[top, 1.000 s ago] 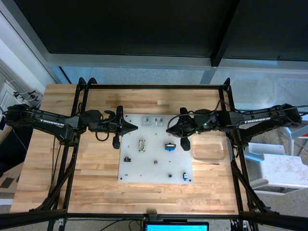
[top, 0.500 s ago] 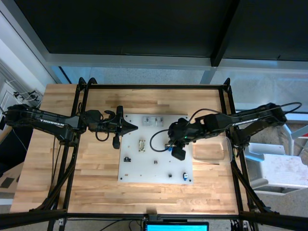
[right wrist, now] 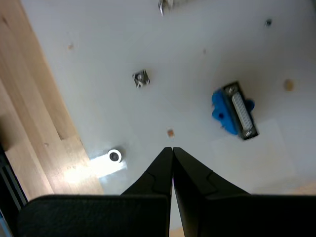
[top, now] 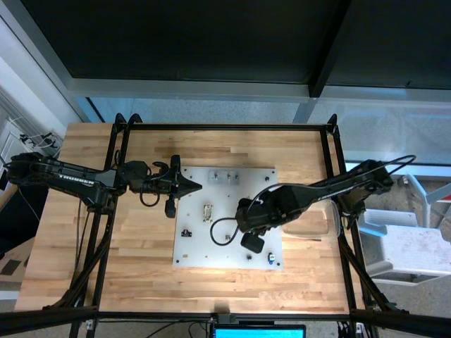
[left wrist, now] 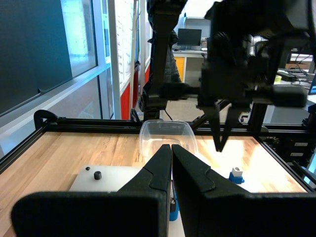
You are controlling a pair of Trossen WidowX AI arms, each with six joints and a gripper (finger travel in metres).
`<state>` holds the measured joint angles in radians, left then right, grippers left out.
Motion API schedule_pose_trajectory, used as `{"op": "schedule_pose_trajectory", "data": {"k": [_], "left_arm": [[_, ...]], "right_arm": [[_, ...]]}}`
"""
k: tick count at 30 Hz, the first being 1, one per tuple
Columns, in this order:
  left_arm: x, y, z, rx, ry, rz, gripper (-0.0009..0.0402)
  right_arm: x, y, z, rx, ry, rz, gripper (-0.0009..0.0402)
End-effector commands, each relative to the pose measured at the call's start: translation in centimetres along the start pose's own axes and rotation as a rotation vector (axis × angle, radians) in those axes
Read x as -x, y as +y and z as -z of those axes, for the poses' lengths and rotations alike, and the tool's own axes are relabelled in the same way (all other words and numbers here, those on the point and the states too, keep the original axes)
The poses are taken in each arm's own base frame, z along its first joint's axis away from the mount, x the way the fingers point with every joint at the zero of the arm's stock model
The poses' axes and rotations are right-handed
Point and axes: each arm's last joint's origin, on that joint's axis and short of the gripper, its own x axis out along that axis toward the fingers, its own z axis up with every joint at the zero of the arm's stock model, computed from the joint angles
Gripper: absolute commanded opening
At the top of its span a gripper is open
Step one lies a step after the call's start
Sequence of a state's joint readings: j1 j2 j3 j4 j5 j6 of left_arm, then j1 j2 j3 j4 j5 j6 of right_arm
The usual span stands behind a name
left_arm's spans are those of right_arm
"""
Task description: Unfasten the M12 fastener and place in the container
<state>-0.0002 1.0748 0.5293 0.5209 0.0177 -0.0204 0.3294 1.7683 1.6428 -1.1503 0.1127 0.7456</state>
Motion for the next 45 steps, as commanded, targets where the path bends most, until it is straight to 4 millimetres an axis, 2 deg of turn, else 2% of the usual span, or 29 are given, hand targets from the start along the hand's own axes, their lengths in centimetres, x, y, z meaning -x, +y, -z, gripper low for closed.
{"op": "schedule_pose_trajectory", "data": {"k": [1,11,18,22,28,35,40,45], "left_arm": [[0.0,0.0,0.0,0.0,0.0,0.0,0.0],[0.0,0.0,0.0,0.0,0.0,0.0,0.0],[0.0,0.0,0.0,0.0,0.0,0.0,0.0],[0.0,0.0,0.0,0.0,0.0,0.0,0.0],[0.0,0.0,0.0,0.0,0.0,0.0,0.0],[0.0,0.0,0.0,0.0,0.0,0.0,0.0],[0.0,0.0,0.0,0.0,0.0,0.0,0.0],[0.0,0.0,0.0,0.0,0.0,0.0,0.0]], "right_arm": [[-0.5,1.1,0.2,-0.027,0.023,0.011,0.0],[-2.1,4.4,0.3,-0.079,0.115,0.094,0.0],[-2.6,5.4,0.2,-0.133,0.137,0.077,0.0008],[-3.0,5.5,0.7,-0.168,0.158,0.089,0.0043],[-3.5,5.6,1.3,-0.205,0.174,0.102,0.0125],[-5.7,6.5,1.6,-0.195,0.199,0.119,0.0208],[-6.5,6.8,1.7,-0.194,0.195,0.114,0.0241],[-7.1,6.7,2.1,-0.199,0.205,0.131,0.0248]]}}
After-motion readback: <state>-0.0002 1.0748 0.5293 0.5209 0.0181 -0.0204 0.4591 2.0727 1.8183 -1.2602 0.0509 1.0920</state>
